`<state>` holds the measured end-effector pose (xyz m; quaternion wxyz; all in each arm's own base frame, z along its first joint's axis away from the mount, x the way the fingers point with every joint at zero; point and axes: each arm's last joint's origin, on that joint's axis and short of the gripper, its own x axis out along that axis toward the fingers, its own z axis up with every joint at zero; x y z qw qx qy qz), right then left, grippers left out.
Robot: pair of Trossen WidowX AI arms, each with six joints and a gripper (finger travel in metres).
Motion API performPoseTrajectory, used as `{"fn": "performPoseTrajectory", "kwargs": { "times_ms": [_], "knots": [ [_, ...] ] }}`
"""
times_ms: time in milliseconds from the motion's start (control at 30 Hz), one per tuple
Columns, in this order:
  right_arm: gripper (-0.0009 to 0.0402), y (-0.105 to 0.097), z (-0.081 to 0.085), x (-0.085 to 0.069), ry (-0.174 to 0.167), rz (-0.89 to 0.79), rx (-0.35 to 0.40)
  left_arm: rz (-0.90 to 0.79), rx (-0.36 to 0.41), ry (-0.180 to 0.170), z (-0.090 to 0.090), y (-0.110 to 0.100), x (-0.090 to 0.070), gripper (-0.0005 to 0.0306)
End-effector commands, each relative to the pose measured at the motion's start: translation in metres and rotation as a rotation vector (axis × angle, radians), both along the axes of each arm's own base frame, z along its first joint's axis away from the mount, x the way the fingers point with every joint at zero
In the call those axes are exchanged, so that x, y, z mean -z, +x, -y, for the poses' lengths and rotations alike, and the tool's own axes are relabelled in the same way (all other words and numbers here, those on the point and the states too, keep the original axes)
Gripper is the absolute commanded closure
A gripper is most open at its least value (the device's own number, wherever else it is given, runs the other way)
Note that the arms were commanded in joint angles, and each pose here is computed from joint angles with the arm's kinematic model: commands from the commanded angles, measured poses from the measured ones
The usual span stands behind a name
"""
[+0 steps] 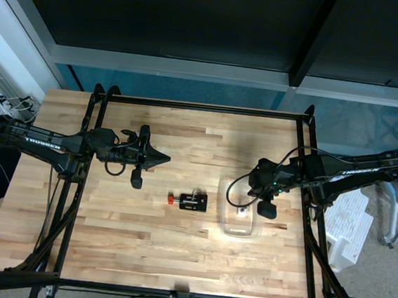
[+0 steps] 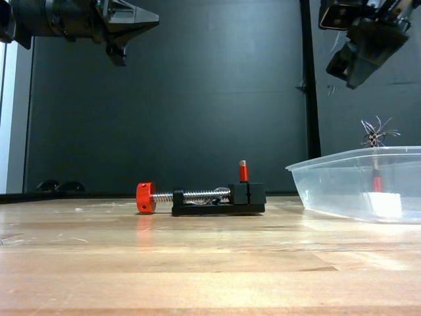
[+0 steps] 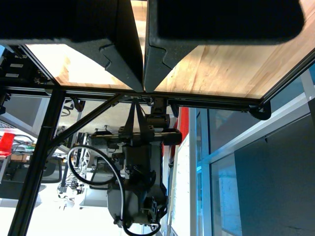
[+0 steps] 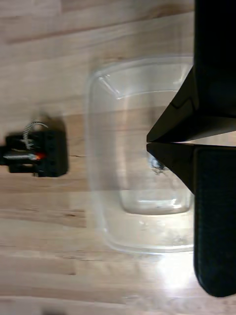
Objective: Pick the rca connector and install on the hub
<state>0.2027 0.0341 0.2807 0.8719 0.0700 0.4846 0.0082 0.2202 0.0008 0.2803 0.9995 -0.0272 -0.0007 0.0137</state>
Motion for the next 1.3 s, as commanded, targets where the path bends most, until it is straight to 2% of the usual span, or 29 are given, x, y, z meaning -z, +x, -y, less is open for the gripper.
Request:
{"fn": "performPoseTrajectory", "kwargs": {
  "times_ms": [33,267,433,600,800,933,1300],
  "knots": [
    [0.0393,0.0,-0.002,0.003,-0.007,-0.031,-0.008,0.0,0.0,0.0,0.0,0.0,0.0,0.03],
    [0.0393,0.001,-0.004,0.008,-0.01,-0.078,-0.004,0.0,0.0,0.0,0.0,0.0,0.0,0.03],
    [0.0393,-0.002,-0.006,0.01,-0.055,-0.106,0.009,0.0,0.0,0.0,0.0,0.0,0.0,0.03],
    [0.0388,-0.005,-0.007,0.011,-0.053,-0.127,0.012,0.0,0.0,0.0,0.0,0.0,0.0,0.03],
    [0.0351,-0.005,-0.01,0.011,-0.052,-0.128,0.009,0.0,0.0,0.0,0.0,0.0,0.0,0.03],
    [0.0316,-0.005,-0.015,0.013,-0.104,-0.132,0.004,0.0,0.0,0.0,0.0,0.0,0.0,0.03],
    [0.0249,0.007,-0.022,0.028,-0.123,-0.203,-0.017,0.0,0.0,0.0,0.0,0.0,0.0,0.03]
  ]
}}
